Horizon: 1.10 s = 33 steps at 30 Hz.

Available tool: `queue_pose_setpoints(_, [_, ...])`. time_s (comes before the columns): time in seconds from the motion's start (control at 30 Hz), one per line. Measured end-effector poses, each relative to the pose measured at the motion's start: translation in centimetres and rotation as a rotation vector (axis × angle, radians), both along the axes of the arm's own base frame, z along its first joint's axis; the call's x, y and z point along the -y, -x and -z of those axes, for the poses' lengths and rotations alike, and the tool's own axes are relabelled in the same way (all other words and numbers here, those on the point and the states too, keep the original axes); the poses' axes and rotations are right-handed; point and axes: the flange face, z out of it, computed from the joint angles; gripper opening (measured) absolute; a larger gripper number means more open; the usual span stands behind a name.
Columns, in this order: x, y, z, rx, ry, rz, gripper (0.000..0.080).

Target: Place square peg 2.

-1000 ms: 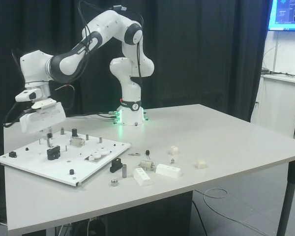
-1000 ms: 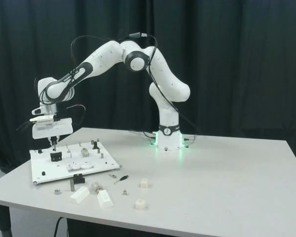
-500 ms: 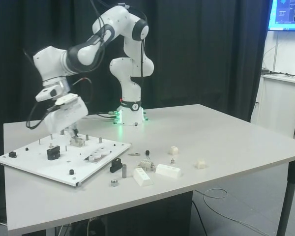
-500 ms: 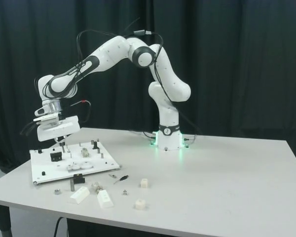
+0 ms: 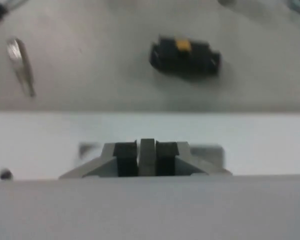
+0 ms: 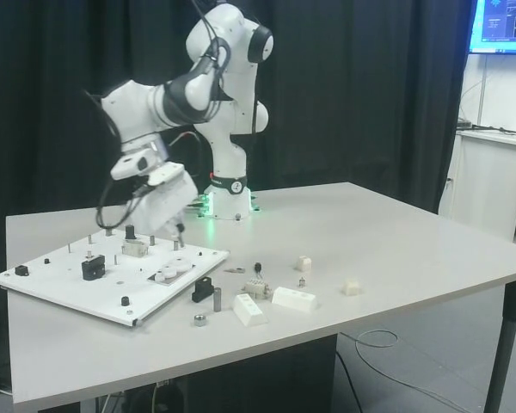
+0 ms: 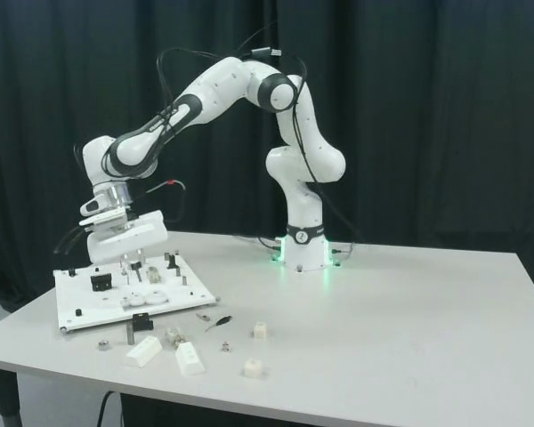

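Overhead, the gripper (image 5: 147,159) pinches a slim grey peg (image 5: 147,156) between its black pads (image 5: 125,158) (upright); below lies the white board (image 6: 112,277).

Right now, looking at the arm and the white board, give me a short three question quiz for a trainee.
1. True or false: the gripper is shut on a grey peg.
2. The gripper hangs over: A) the white board, B) the two white blocks at the table's front, C) the green-lit base.
3. Fill in: the board lies on the grey ____.

Key: 1 true; 2 A; 3 table.
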Motion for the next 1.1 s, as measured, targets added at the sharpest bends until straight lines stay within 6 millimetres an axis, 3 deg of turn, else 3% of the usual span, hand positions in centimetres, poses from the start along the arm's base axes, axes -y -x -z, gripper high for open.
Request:
queue_pose_setpoints(0.53, [-9.6,-3.4,2.3,-0.047,0.025,0.021,0.0074])
queue_pose_setpoints(1.1, [-17.7,-6.4,3.7,-0.048,0.096,0.046,0.0074])
